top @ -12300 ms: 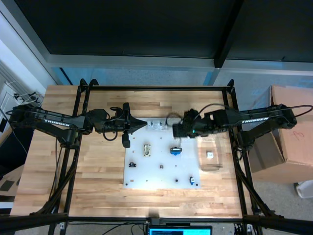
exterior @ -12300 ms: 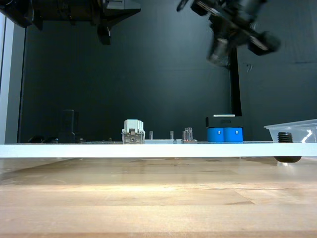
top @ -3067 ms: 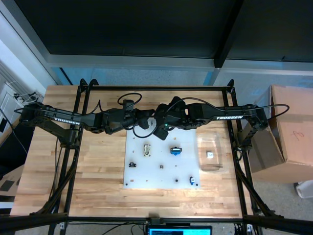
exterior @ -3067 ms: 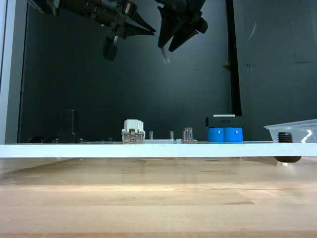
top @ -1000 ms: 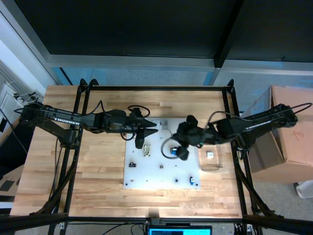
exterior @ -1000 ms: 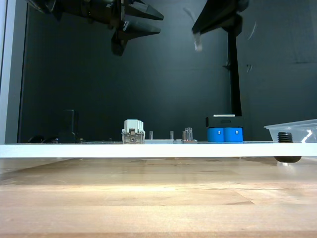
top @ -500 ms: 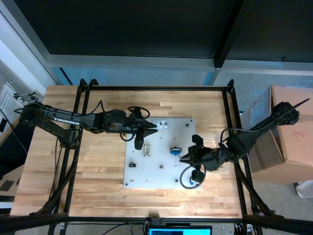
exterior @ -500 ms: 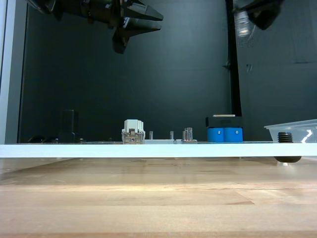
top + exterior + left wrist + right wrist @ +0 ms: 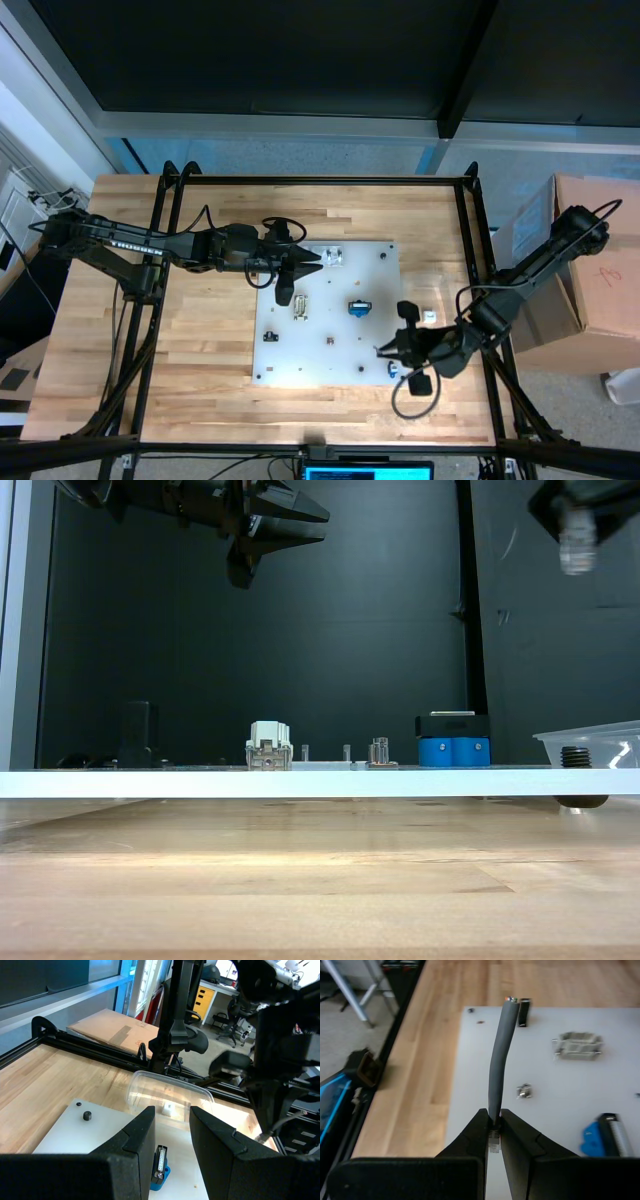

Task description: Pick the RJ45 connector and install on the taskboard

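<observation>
One RJ45 connector point(image 9: 576, 535), long axis vertical, pinched by right gripper point(image 9: 383, 350) high above taskboard point(image 9: 300, 360) near-right corner; left gripper point(image 9: 312, 262) spread above far-left corner.

**Grippers over opposite corners of the board**

The taskboard point(image 9: 300, 355) is laid at the middle of the table point(image 9: 200, 350). The left gripper point(image 9: 312, 263) is positioned above the board's far left part, with its fingers parted. The right gripper point(image 9: 383, 351) is positioned above the board's near right corner and is closed on the RJ45 connector point(image 9: 577, 525), which is carried high, clear of the board. A tray point(image 9: 590, 745) is set just right of the board.
</observation>
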You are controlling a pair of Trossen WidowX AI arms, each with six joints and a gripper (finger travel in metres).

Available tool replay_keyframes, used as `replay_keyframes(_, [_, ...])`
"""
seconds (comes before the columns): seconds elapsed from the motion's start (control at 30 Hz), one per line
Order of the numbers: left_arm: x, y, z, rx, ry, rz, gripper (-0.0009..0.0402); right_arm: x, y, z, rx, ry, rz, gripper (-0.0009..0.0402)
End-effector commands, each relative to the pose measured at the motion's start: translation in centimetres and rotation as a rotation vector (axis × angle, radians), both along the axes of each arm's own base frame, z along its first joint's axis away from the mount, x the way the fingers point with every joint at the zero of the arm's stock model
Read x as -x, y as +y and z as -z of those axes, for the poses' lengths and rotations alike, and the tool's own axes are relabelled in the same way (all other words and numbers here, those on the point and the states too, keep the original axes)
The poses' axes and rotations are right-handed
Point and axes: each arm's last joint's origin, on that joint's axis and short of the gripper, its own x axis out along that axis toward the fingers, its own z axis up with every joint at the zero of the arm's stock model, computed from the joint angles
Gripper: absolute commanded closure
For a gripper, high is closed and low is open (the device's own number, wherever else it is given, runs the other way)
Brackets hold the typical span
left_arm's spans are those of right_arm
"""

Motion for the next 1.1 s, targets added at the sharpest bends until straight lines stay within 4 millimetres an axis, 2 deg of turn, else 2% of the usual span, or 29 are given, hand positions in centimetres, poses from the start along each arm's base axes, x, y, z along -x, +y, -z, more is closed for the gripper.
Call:
replay_keyframes(0.03, [0.0,0.0,0.0,0.000,0.001,0.000,0.0303,0.6,0.6,0.8,-0.004,-0.021,-0.021,0.0393])
replay_keyframes(0.47, [0.0,0.0,0.0,0.000,0.001,0.000,0.0303,3.0,1.9,3.7,-0.024,-0.015,-0.083,0.0393])
replay_keyframes(0.87, [0.0,0.0,0.0,0.000,0.001,0.000,0.0303,4.2,1.1,5.8,-0.019,-0.005,-0.071,0.0393])
replay_keyframes(1.1, [0.0,0.0,0.0,0.000,0.001,0.000,0.0303,4.3,0.9,6.2,-0.013,-0.001,-0.072,0.0393])
